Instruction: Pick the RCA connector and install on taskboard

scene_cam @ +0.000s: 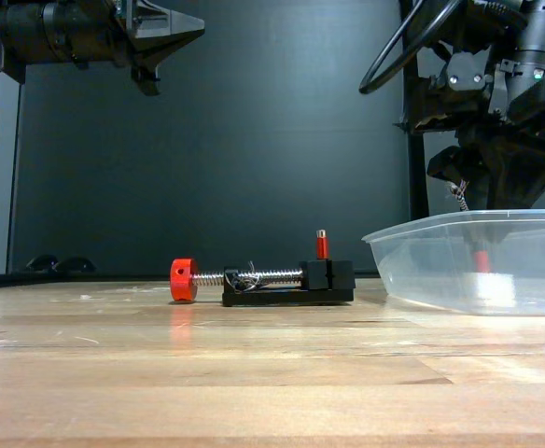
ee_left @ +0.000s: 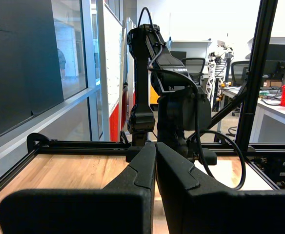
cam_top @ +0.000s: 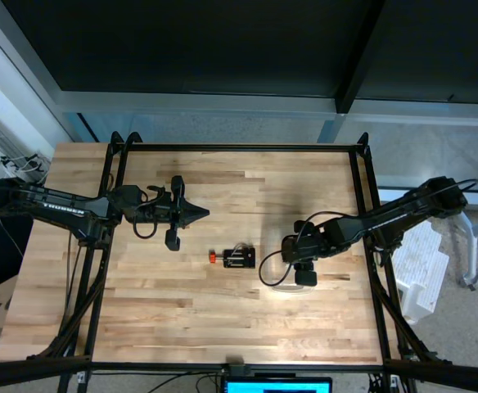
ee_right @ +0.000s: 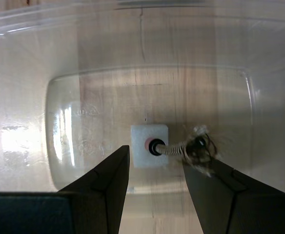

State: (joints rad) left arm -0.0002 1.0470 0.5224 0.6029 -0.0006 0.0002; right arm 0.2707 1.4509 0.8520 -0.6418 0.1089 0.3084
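Right gripper (ee_right: 154, 157) hangs with its fingers spread wide, pointing down into the clear plastic tray (scene_cam: 422, 271). It grips nothing. Between those fingers, on the tray floor, lies the RCA connector (ee_right: 172, 148), a tiny greyish-metal piece with a coiled look. Its dark ringed end sits over the edge of a small white square piece (ee_right: 143, 139), and a frizzy knot of thin wire (ee_right: 199, 146) trails from its other end. Neither finger touches the connector; each stands just to one side of it.

In the low view the tray sits at the right of the frame, and the gripper's dark body fills the upper right above it. The taskboard (scene_cam: 286, 285) rests near the middle of the frame, apart from the tray, on the wooden table (cam_top: 182, 319). It is a small black block with a red knob (scene_cam: 183, 279) at its left end, a silvery spring along its top and a short red post (scene_cam: 321, 245) standing upright near its right end.

Left gripper (ee_left: 155, 146) is held high at the upper left of the low view, well away from the board. Its fingers are pressed together, carry nothing, and point across toward the right arm.
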